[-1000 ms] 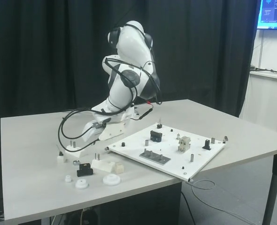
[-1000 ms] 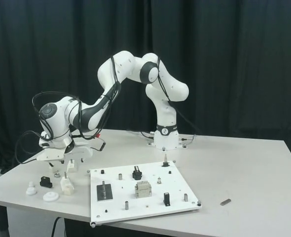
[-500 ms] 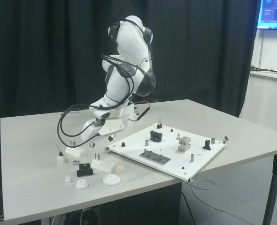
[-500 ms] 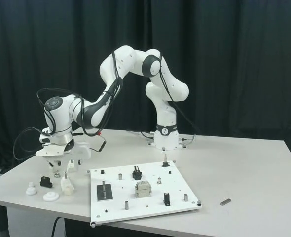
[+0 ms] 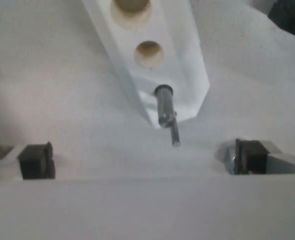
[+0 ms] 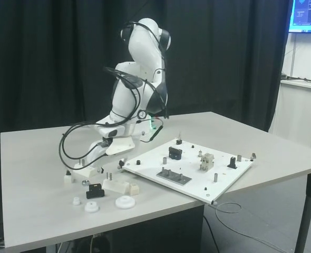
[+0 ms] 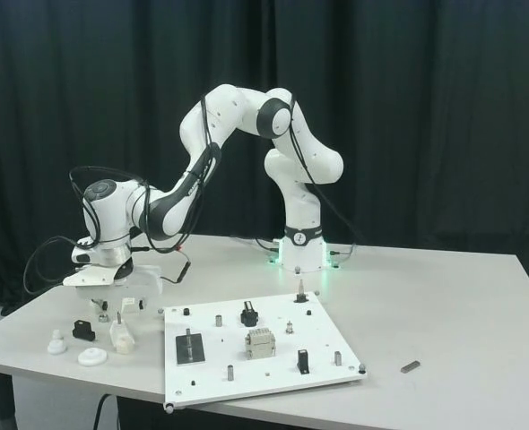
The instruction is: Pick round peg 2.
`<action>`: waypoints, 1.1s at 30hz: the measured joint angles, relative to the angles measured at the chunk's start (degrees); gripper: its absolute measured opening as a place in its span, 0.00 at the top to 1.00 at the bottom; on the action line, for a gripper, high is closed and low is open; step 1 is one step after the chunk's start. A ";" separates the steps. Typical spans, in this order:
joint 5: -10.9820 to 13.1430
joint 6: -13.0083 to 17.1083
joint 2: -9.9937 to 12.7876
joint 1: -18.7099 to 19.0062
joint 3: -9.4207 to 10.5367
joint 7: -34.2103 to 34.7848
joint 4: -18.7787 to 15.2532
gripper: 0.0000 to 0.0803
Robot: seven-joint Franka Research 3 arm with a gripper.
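Round peg 2 [image 5: 163, 106] stands upright in the end hole of a white holder block [image 5: 152, 55] on the grey tabletop [image 6: 34, 158], left of the white assembly board [image 6: 190, 168]. The pincer [image 5: 137, 160] hangs above it, fingers [image 5: 36, 161] wide apart, gripping nothing; two neighbouring holes are unoccupied.
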 joint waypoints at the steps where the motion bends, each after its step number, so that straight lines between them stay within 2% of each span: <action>1: 0.44 0.51 -0.01 0.00 -0.11 -0.28 -0.29 0.00; 8: 2.93 3.81 -0.02 0.00 -0.64 -1.53 -1.99 0.00; 17: 4.94 6.81 -0.02 0.00 -0.70 -2.67 -3.52 0.00; 33: 5.99 10.61 -0.02 0.07 -0.71 -4.07 -4.90 0.00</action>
